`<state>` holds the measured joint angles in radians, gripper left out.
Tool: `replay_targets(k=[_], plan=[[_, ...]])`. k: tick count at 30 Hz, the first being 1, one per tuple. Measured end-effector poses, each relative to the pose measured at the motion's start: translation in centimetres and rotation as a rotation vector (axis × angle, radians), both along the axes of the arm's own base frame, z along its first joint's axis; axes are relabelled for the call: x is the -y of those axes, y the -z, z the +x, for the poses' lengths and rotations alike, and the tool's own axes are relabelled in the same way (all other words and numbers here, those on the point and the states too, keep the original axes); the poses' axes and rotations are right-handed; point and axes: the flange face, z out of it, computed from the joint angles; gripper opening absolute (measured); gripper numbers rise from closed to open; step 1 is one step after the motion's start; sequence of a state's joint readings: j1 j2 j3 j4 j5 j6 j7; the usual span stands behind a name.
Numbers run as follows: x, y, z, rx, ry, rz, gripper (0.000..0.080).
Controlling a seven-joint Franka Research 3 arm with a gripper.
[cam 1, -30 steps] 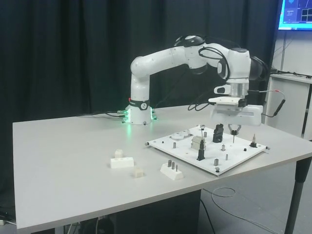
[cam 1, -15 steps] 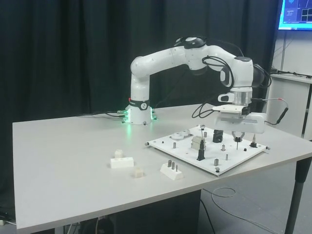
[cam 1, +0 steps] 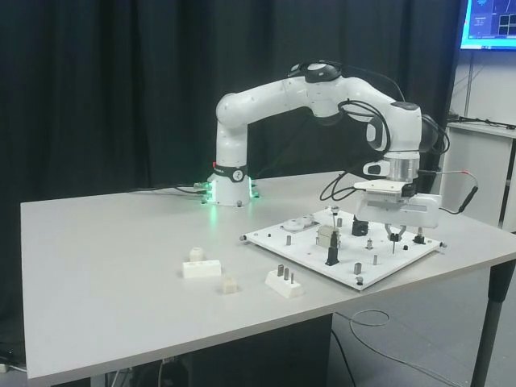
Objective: Insert round peg 1.
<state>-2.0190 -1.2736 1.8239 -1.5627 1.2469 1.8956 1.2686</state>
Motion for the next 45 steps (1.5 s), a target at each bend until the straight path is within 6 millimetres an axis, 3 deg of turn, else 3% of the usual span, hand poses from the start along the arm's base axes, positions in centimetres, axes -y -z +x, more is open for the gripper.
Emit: replay_targets(k=[45], plan=[[-1.4,1.6,-0.9,-0.034,0.019,-0.025,0.0015]])
